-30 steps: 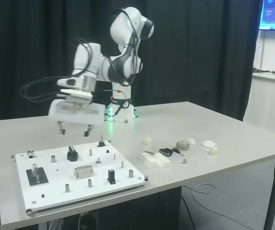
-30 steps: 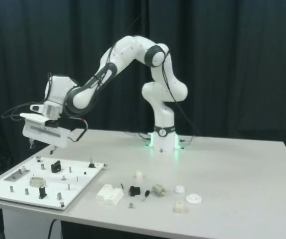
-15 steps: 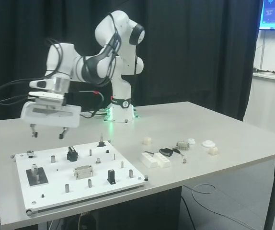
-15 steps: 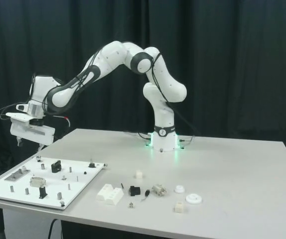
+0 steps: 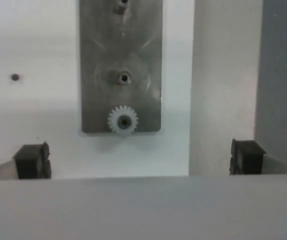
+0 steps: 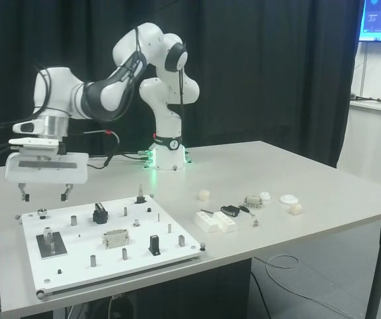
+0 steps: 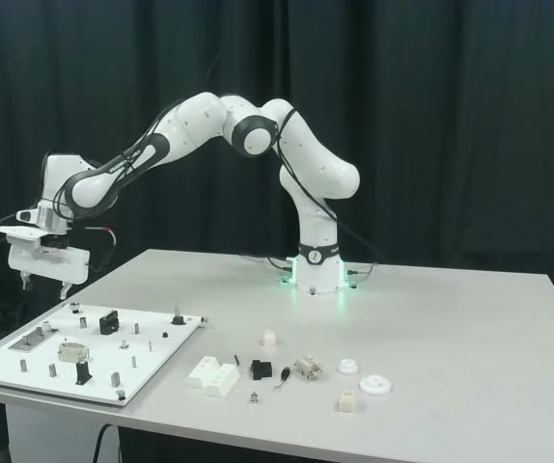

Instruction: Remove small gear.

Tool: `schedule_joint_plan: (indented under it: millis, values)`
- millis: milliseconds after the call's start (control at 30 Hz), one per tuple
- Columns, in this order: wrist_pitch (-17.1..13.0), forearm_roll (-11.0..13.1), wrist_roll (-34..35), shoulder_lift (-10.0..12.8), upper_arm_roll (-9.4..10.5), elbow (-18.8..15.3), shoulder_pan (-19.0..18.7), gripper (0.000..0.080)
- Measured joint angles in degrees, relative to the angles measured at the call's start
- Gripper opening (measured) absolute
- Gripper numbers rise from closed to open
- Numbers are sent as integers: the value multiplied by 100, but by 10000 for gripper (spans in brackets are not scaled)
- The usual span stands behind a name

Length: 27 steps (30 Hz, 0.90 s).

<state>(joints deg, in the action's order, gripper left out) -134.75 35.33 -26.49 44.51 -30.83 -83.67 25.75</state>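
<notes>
At the left of the first room view, the gripper (image 6: 42, 195) hangs in the air above the far left corner of the white assembly board (image 6: 177, 254), nothing between its fingers. The jaws stand wide apart, and the wrist view confirms it: the two black fingertips (image 5: 32, 161) sit at opposite sides of the frame with bare board between them.

And there is the small gear (image 5: 123, 120), a white toothed wheel seated on a peg at the near end of the grey metal plate (image 5: 98, 60), centre of the wrist frame. Two more pegs stand further along that plate, both bare. The gear lies between the fingertips but below them, untouched.

In the first room view the same plate (image 6: 50, 246) shows at the lower left of the board, the gear too small to make out there. Across the board stand black blocks and grey pegs. To the right of the board, on the grey table (image 6: 323, 193), lie loose white parts (image 6: 215, 221) and a white disc (image 6: 288, 199).

In the second room view, the white arm (image 7: 209, 121) stretches from its base (image 7: 318, 270) at centre frame far out to the left, the gripper (image 7: 43, 284) hovering over the board's (image 7: 161, 352) far left edge.
</notes>
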Motion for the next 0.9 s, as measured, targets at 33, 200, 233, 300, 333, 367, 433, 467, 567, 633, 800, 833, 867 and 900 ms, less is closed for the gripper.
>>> schedule_joint_plan:
  millis: [33,200,233,300,333,367,433,467,567,633,800,833,867,900]
  values:
    - [39,58,-49,40,12,46,47,800]
    - [219,301,-216,202,49,209,203,800]
    - [247,346,-240,229,55,233,223,800]
    - [283,431,-290,282,69,271,254,800]
    - [295,478,-314,307,76,284,266,800]
    - [307,519,-334,330,87,294,278,800]
    - [320,579,-360,362,118,305,299,800]
    - [322,602,-362,377,130,310,305,800]
    - [323,687,-362,422,150,319,307,800]
    - [323,731,-362,448,162,323,307,800]
    - [323,822,-362,495,193,325,307,800]
    - [323,838,-362,504,197,326,307,800]
    - [323,858,-362,515,200,328,307,800]
    - [323,879,-362,525,201,331,307,800]
